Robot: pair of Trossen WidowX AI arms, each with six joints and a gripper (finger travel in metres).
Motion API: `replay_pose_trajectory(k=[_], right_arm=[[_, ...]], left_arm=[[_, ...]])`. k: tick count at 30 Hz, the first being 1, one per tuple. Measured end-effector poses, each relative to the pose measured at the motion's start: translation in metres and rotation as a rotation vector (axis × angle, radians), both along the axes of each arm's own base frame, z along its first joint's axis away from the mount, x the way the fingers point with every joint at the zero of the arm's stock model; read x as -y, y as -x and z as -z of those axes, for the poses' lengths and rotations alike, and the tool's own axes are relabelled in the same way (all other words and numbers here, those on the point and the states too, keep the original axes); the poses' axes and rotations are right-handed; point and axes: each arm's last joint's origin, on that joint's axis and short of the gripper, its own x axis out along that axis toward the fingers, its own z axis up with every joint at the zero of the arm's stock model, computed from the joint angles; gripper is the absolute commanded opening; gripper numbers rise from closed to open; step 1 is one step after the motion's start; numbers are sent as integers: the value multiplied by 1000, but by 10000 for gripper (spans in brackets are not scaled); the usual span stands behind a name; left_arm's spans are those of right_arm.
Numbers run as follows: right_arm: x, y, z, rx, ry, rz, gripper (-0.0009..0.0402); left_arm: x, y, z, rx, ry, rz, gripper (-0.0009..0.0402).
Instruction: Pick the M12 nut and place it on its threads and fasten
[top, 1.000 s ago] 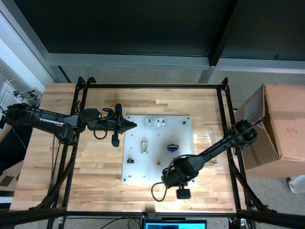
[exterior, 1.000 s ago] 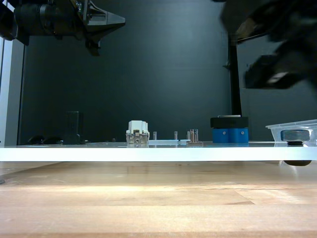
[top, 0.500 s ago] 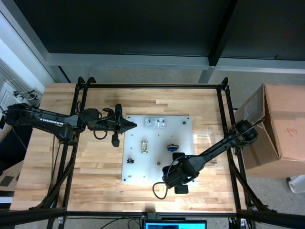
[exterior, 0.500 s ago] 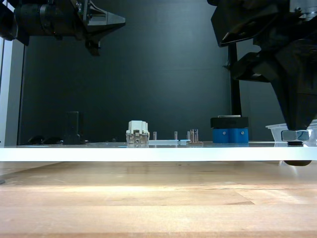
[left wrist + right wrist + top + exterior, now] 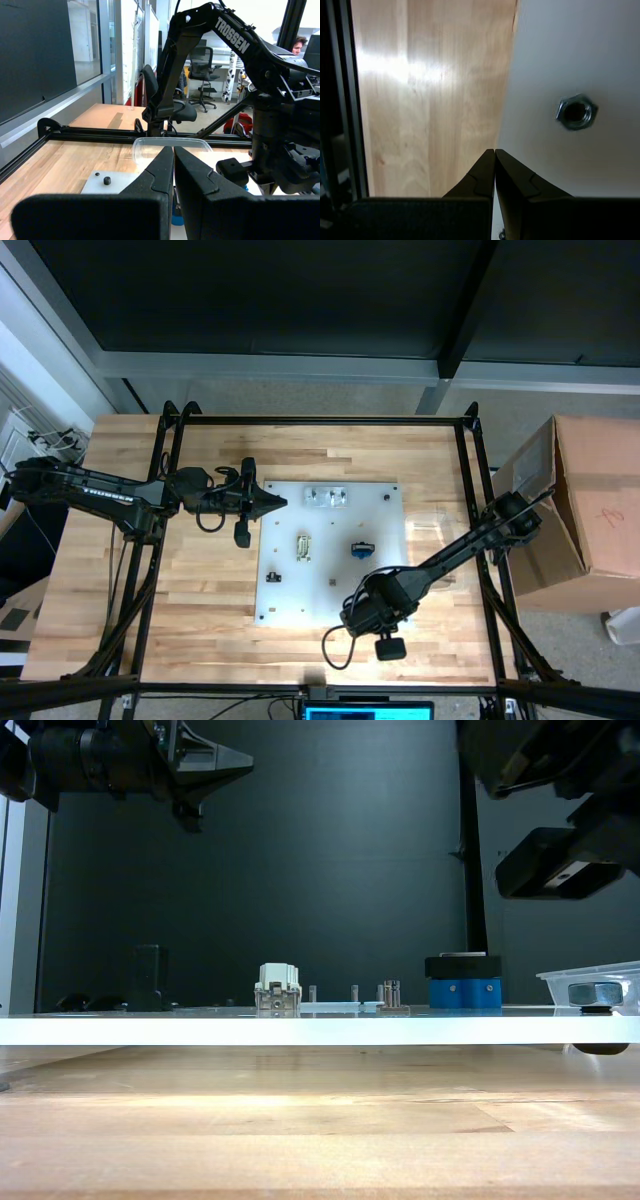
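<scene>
- Inspecting the right gripper (image 5: 494,152): both fingers are pressed flat together with nothing between them. It hangs above the near right edge of the white board (image 5: 300,605), pointing down at it.
- Nut (image 5: 576,112): silver, six-sided, dark bore facing up. It stands on the white board close to that near right edge. It is apart from the right gripper and nothing touches it.
- Low view: the nut sits level on top of its stud (image 5: 597,1010), with a thin band of black showing beneath it. The body of the right gripper is well above, with open air between.
- High view: the right arm (image 5: 450,555) covers that corner of the white board, so the nut cannot be made out there.
- Left gripper (image 5: 173,165): fingers clenched together, empty. It is held high over the far left edge of the white board, pointing across toward the right side.
- Clear tray (image 5: 600,972): beyond the right edge of the white board, and behind the nut as seen from low down.
- Blue part (image 5: 362,550): just right of the middle of the white board.
- White connector (image 5: 303,547): just left of the middle of the white board.
- Cardboard box (image 5: 580,510): well off to the right of the white board, past the edge of the table (image 5: 200,610).
</scene>
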Motion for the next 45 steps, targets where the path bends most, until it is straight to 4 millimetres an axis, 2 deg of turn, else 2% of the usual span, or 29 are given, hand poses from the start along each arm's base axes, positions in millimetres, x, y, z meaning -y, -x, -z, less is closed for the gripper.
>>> replay_pose_trajectory(k=[8,18,21,24,28,39,45], right_arm=[[8,1,0,64,204,52,0],[7,-4,4,106,220,94,0],[4,-4,5,73,155,83,0],[-4,-7,5,30,-37,27,0],[-3,-3,5,-6,-46,16,0],[8,-1,1,85,206,65,0],[8,-4,0,139,249,94,0]], left_arm=[[0,0,0,0,0,0,0],[0,0,0,0,0,0,0],[0,0,0,0,0,0,0],[0,0,0,0,0,0,0],[0,0,0,1,0,0,0],[0,0,0,-4,0,0,0],[0,0,1,-15,0,0,0]])
